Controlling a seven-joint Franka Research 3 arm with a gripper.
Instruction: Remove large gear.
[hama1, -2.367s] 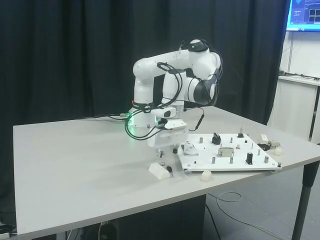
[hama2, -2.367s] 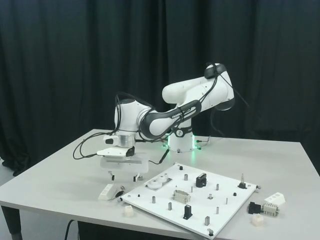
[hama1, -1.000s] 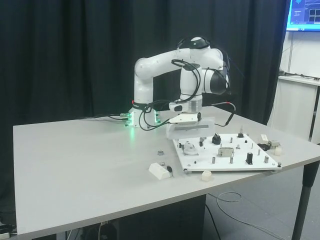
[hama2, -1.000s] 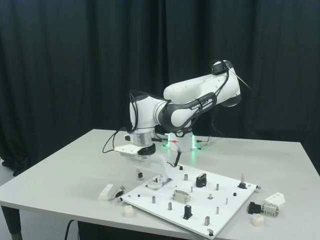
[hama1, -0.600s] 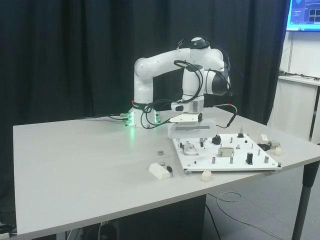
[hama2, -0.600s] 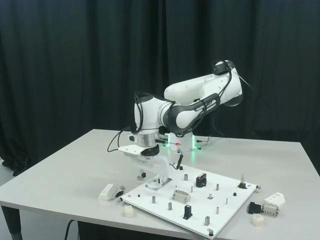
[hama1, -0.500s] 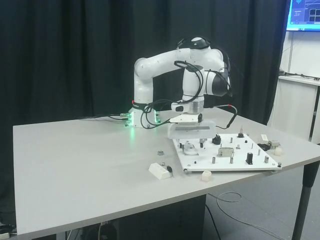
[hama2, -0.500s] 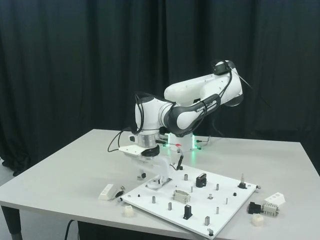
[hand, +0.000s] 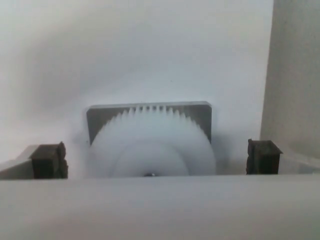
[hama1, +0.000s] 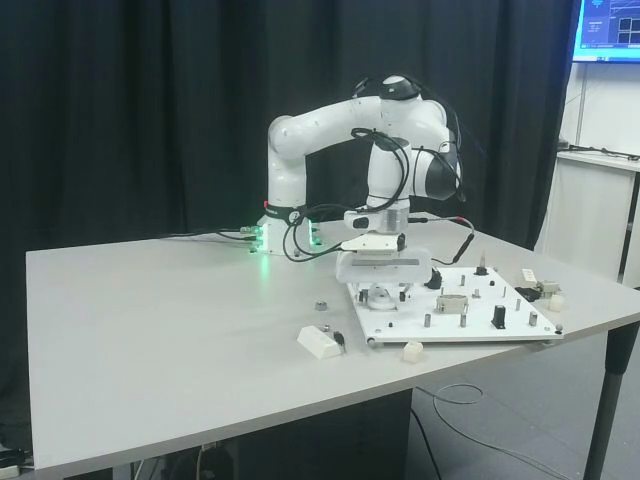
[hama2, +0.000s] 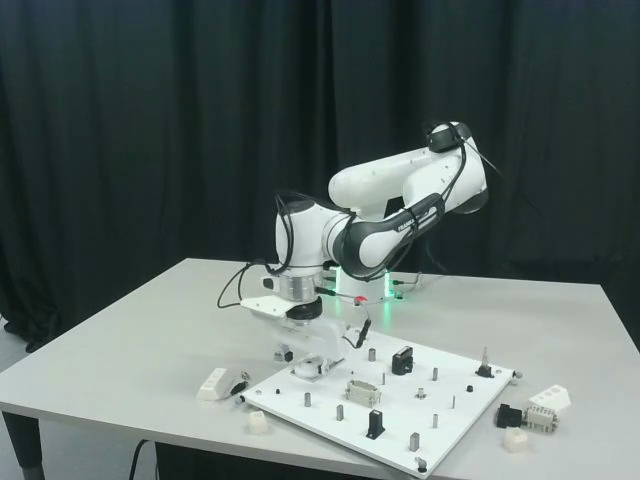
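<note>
The large white gear (hand: 152, 150) lies flat on a grey plate (hand: 105, 114) at the near-left corner of the white board (hama1: 470, 325). My gripper (hand: 156, 159) is open and low over it. One black fingertip (hand: 49, 161) stands on each side of the gear, the other (hand: 263, 156) well apart from its teeth. In the room views the gripper (hama1: 383, 286) (hama2: 308, 360) hangs just above the gear (hama1: 381, 297) (hama2: 311, 369), which the hand partly hides.
On the board (hama2: 455, 420) stand several pegs, black clips and a metal connector (hama2: 362, 392). Off the board lie a white block (hama1: 320, 341), a small nut (hama1: 320, 304), a white cube (hama1: 411, 351) and connectors (hama2: 538, 410) at the far side.
The arm swung from the table beside the board over to the gear and came down, so the open fingers now flank the gear.
</note>
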